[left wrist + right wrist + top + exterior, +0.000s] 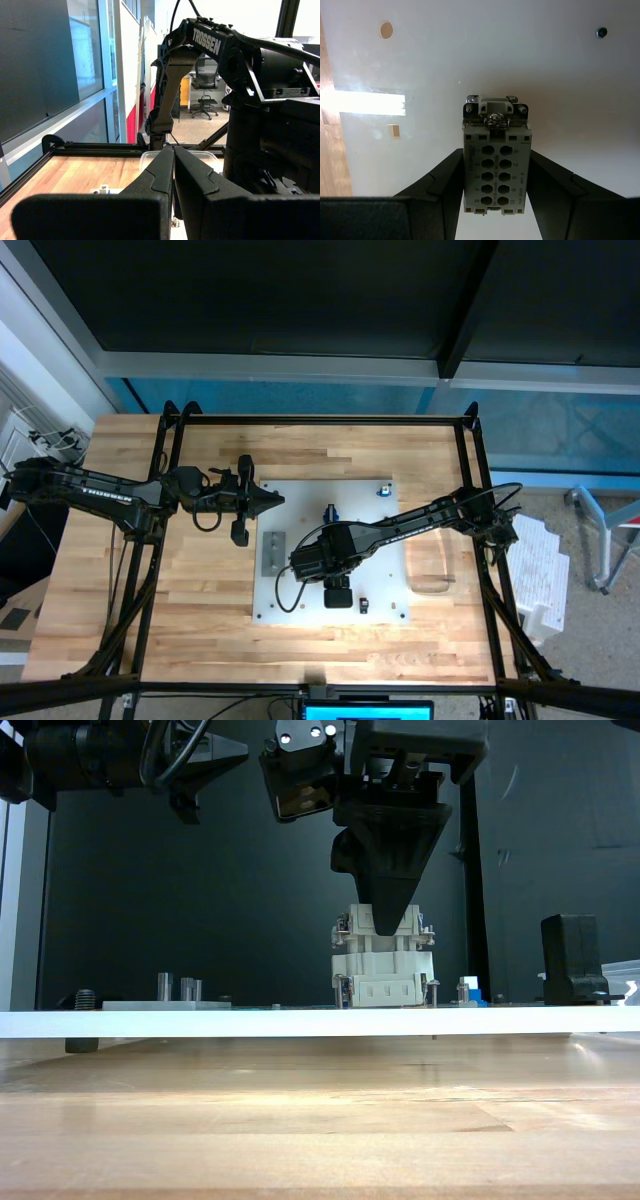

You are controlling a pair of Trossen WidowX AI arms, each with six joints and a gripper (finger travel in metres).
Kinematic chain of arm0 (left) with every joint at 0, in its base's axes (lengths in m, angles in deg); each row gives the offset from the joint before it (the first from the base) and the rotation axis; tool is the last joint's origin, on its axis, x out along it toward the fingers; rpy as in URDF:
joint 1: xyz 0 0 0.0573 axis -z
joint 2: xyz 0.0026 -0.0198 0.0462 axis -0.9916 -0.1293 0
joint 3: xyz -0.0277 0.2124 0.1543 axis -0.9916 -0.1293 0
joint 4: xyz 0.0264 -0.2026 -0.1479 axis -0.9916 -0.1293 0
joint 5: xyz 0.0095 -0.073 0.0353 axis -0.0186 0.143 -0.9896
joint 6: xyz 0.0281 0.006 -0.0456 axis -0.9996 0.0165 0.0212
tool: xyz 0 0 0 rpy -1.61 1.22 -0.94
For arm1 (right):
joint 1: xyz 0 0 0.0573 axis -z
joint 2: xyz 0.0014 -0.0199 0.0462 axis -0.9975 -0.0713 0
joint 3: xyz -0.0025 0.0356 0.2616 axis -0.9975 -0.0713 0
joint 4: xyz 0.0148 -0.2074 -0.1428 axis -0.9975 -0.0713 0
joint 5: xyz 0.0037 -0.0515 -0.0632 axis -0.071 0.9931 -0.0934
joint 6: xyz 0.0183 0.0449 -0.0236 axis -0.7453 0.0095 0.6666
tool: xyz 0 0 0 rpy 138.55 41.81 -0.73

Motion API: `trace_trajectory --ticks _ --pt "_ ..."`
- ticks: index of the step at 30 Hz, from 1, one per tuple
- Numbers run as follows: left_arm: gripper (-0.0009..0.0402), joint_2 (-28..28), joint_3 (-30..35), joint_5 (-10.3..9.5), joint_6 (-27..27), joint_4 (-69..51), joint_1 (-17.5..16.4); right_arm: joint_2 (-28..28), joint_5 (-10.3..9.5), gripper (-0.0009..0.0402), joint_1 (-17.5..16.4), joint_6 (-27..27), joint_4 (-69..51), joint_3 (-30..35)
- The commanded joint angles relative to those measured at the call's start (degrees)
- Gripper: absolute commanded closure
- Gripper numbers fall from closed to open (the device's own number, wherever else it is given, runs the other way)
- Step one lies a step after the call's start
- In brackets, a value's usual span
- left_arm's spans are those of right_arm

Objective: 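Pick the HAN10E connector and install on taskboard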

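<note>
At 6 o'clock on the taskboard (300, 502), right gripper (338, 596) clamps the HAN10E connector (495, 165) upright; slight tilt or offset during pressing could jam it. Left gripper (270, 498), closed empty, hangs at 10 o'clock.

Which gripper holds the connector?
The right gripper, low over the taskboard, grips the connector; the left gripper hangs shut and empty by the board's left edge.

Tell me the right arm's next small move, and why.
Probably press straight down slightly: the right gripper clamps the HAN10E connector, which sits stacked on a matching cream base on the taskboard. The left gripper hangs shut above the board's far left corner.
</note>
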Motion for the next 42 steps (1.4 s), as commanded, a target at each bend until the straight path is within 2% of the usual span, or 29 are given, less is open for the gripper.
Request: trace_trajectory --ticks 1,13,27,29,33,42 --pt "0.0392 -0.02 0.00 0.02 -0.02 0.00 0.00 -0.09 0.07 0.0366 -0.02 0.13 0.96 -0.83" --pt "0.0392 -0.02 0.00 0.02 -0.02 0.00 0.00 -0.09 0.07 0.0366 -0.02 0.07 5.73 -5.09" --pt "0.0392 -0.02 0.00 0.02 -0.02 0.00 0.00 -0.04 -0.04 0.0365 -0.02 0.15 5.44 -5.14" --pt "0.0392 -0.02 0.00 0.02 -0.02 0.00 0.00 0.17 -0.63 0.0362 -0.04 0.11 5.42 -5.14" --pt "0.0392 -0.02 0.00 0.02 -0.02 0.00 0.00 0.79 -0.59 0.0338 -0.02 0.13 5.16 -4.63" --pt "0.0392 -0.02 0.00 0.02 -0.02 0.00 0.00 1.81 -0.57 0.0252 -0.09 -0.07 4.90 -4.63"
